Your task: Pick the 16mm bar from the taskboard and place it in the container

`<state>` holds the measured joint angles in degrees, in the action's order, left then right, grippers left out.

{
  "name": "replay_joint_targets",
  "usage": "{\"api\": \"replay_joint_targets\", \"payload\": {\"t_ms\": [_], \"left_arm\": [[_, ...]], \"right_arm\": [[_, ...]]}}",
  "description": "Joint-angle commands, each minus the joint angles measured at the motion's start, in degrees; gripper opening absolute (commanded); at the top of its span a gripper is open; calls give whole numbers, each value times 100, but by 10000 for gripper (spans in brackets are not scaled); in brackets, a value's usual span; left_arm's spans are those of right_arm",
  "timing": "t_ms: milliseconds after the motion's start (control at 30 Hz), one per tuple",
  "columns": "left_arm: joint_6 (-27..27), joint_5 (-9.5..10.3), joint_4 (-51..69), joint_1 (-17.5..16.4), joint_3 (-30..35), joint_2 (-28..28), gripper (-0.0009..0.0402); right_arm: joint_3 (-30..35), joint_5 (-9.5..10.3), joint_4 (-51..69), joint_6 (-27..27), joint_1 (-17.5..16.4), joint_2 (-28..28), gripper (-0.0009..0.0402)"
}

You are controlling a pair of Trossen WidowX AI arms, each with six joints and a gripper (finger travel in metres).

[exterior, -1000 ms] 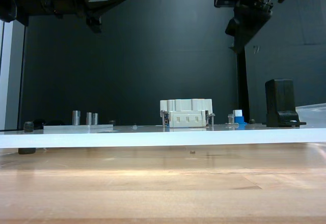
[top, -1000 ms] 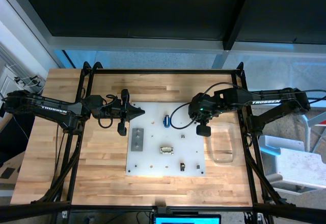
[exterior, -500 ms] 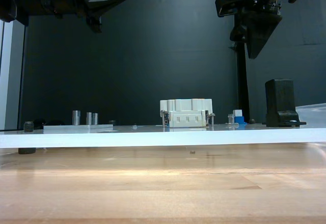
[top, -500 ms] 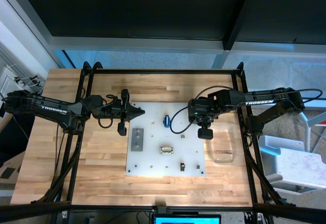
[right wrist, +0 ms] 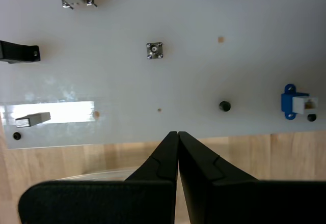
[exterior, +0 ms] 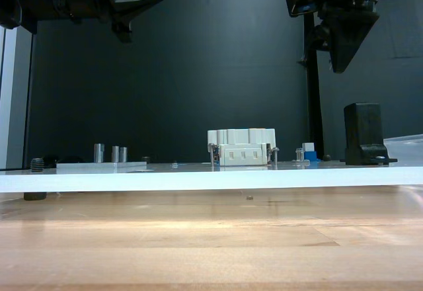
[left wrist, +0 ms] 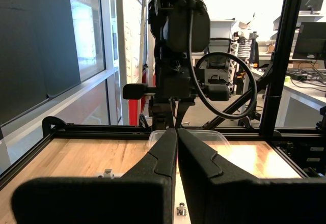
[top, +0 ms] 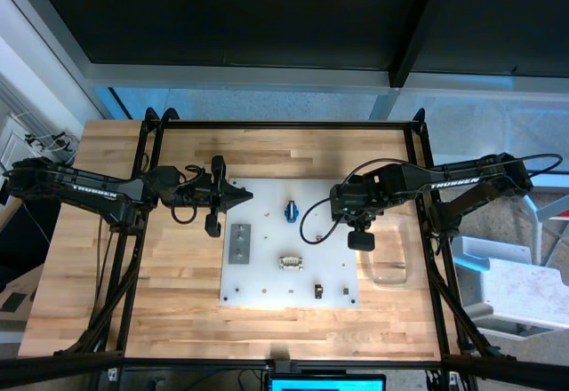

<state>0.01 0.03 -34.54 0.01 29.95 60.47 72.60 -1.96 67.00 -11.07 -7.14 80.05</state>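
Observation:
The white taskboard [top: 267, 275] lies mid-table with a grey block [top: 240, 242] on its left side. In the low view three small grey pegs [exterior: 99, 152] stand on that block; I cannot tell which one is the 16mm bar. My right gripper [top: 360, 240] hangs high over the board's right edge, pointing down, beside the clear container [top: 391, 251]. It is shut, and its fingertips [right wrist: 173, 138] meet with nothing showing between them. My left gripper [top: 249, 195] hovers shut over the board's far left corner.
A blue knob [top: 291, 211], a beige connector [top: 290, 262] and a black fitting [top: 318, 291] sit on the board. Black frame rails run along the table's edges. Bare wood lies in front of the board.
The right gripper has moved nearer and to the right, from above the board toward its right edge and the container. The left arm has not moved.

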Motion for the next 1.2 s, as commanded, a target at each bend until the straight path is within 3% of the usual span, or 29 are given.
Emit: {"api": "replay_joint_targets", "payload": {"t_ms": [33, 833, 1200], "left_arm": [[0, 0, 0, 0, 0, 2, 0], [0, -2, 0, -2, 0, 2, 0], [0, 0, 0, -2, 0, 2, 0]], "right_arm": [[-2, -9, -2, -142, -236, 39, 0], [-2, 0, -15, -1388, -1561, 459, 0], [-2, 9, -280, -1725, -1917, 723, 0]]}}
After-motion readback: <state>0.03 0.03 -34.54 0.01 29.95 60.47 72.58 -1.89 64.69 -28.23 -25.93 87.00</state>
